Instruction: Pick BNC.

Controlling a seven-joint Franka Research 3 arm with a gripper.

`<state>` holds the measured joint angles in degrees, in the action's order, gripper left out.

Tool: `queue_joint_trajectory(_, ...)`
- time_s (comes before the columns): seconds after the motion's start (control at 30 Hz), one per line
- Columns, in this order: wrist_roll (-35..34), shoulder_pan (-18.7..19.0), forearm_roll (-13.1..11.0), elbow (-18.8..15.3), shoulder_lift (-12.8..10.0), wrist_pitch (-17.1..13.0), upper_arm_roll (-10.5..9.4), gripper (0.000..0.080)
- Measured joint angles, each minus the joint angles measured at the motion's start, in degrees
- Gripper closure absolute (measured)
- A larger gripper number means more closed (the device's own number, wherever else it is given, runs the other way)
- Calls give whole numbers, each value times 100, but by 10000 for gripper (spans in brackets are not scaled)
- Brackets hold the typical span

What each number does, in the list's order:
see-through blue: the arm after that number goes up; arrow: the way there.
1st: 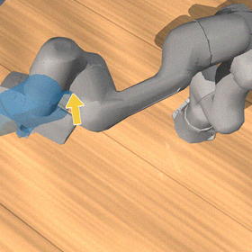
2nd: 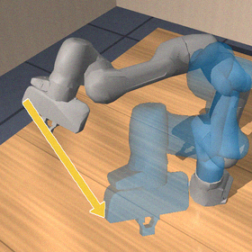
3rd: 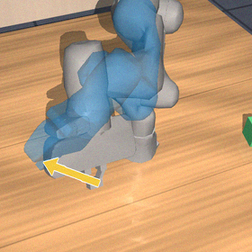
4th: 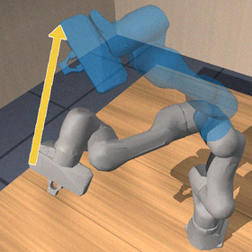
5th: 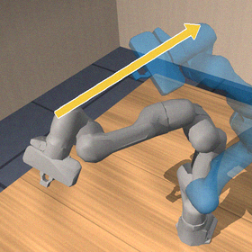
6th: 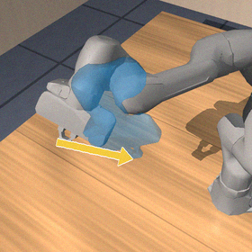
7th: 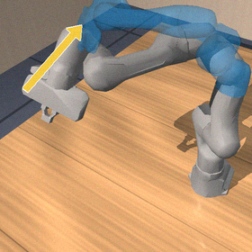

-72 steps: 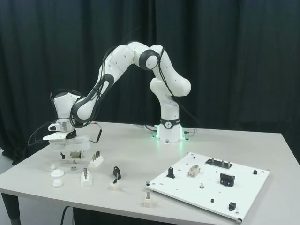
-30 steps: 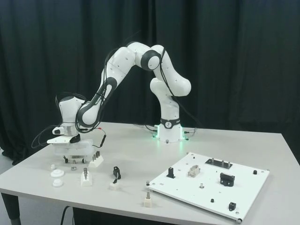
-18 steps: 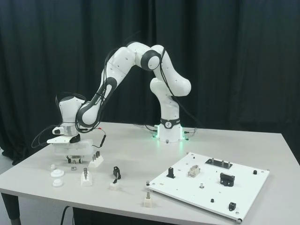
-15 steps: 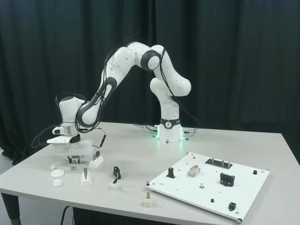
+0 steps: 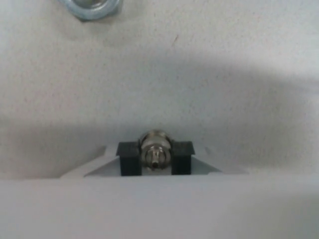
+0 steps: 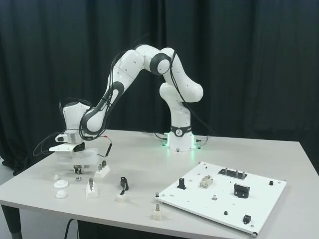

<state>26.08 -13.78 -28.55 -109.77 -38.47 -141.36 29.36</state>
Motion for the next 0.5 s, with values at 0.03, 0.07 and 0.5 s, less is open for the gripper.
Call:
queue_joint_trajectory(0.03, -1, 1, -5, 3, 5, -5, 1, 676)
queue_joint_trajectory(0.07, -4, 2, -6, 7, 11, -7, 3, 676)
queue_joint_trajectory(0.5, -12, 8, -6, 37, 196, 5, 25, 676)
